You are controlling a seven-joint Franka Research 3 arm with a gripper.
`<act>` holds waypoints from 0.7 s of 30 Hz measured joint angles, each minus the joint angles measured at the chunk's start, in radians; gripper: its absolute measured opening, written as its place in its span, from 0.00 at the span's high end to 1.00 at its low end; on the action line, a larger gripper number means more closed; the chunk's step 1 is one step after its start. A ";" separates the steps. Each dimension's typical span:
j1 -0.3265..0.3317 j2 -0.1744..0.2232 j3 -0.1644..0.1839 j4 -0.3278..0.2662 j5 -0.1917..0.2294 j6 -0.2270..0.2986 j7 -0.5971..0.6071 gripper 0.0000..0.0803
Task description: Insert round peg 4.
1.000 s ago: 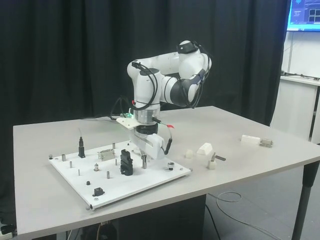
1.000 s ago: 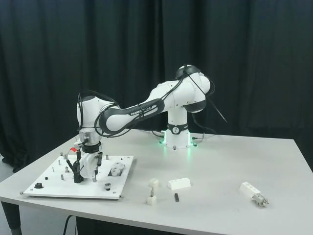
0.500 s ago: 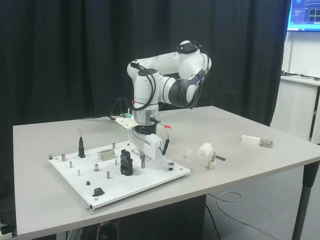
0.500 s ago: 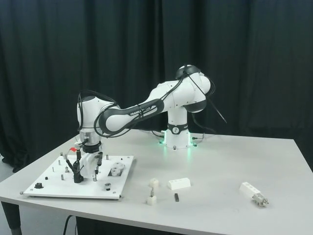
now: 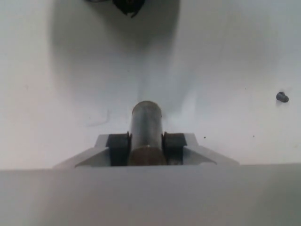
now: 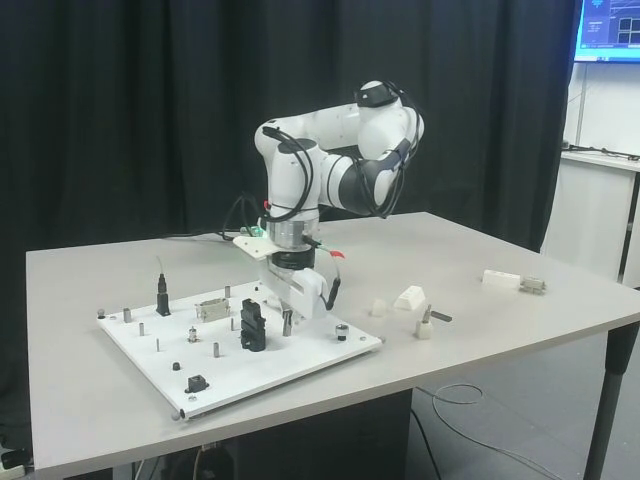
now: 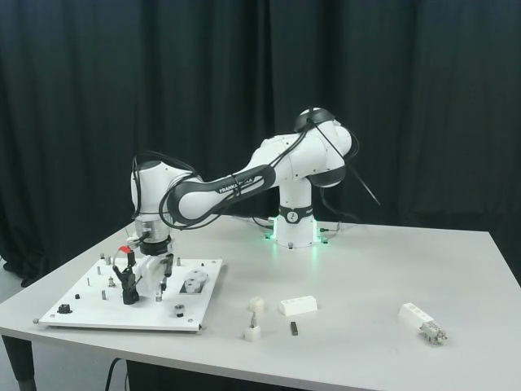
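Note:
My gripper is shut on a grey round metal peg, which stands upright between the two black finger pads. The peg's lower end hangs just above the white board; no hole shows beneath it in the wrist view. In the first room view the gripper holds the peg over the middle of the board, right beside a black upright fixture. The second room view shows the gripper over the board as well.
Several small pegs and fixtures stand on the board's left half. A small screw sits in the board. White blocks and a small peg part lie on the grey table to the right, and a white connector further off.
The gripper has risen a little with the peg still in its grip. Nothing else on the board or table has moved.

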 joint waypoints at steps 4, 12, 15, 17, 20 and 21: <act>0.007 0.000 0.002 -0.008 0.002 0.014 0.000 0.81; 0.015 0.000 0.005 -0.020 0.003 0.037 0.000 0.81; 0.015 0.000 0.007 -0.023 0.007 0.043 0.000 0.81; 0.016 0.000 0.008 -0.026 0.012 0.046 0.000 0.81; 0.016 0.000 0.009 -0.031 0.020 0.047 0.000 0.81; 0.016 0.000 0.009 -0.032 0.023 0.048 0.000 0.81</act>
